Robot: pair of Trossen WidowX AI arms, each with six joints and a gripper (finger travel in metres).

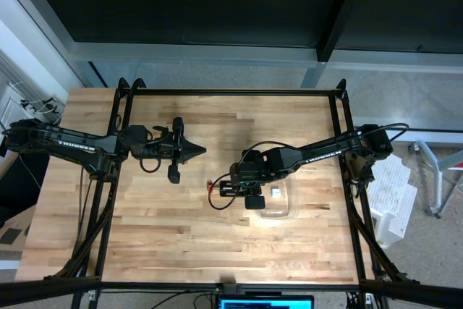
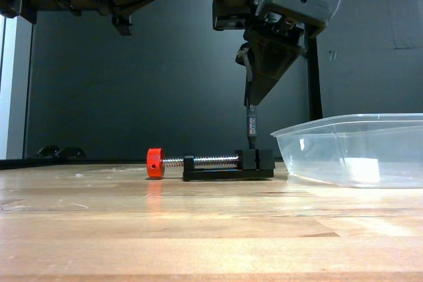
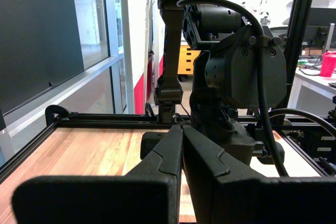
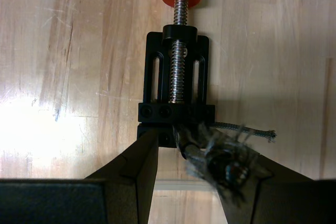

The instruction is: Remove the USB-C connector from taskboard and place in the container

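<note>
Wooden tabletop [image 1: 181, 251]: taskboard [image 2: 228, 164] lying flat, USB-C connector [image 2: 251, 131] upright in the taskboard's end away from its knob [image 2: 154, 162], container [image 2: 350, 153] just beside that same end. Right gripper [image 2: 250, 104] directly above the taskboard, fingers [image 4: 136, 177] slightly apart astride the connector; left gripper [image 1: 201, 151] well apart from the taskboard, fingers [image 3: 157, 166] together. Handling, as judged: close squarely on the connector body, then draw straight up from the taskboard without tilting.

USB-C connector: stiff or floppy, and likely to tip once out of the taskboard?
Probably stiff: the USB-C connector stands upright in the taskboard under the right gripper. Slim, tiny: likely light and tippy; lay it in the container. Left gripper hovers away left.
</note>
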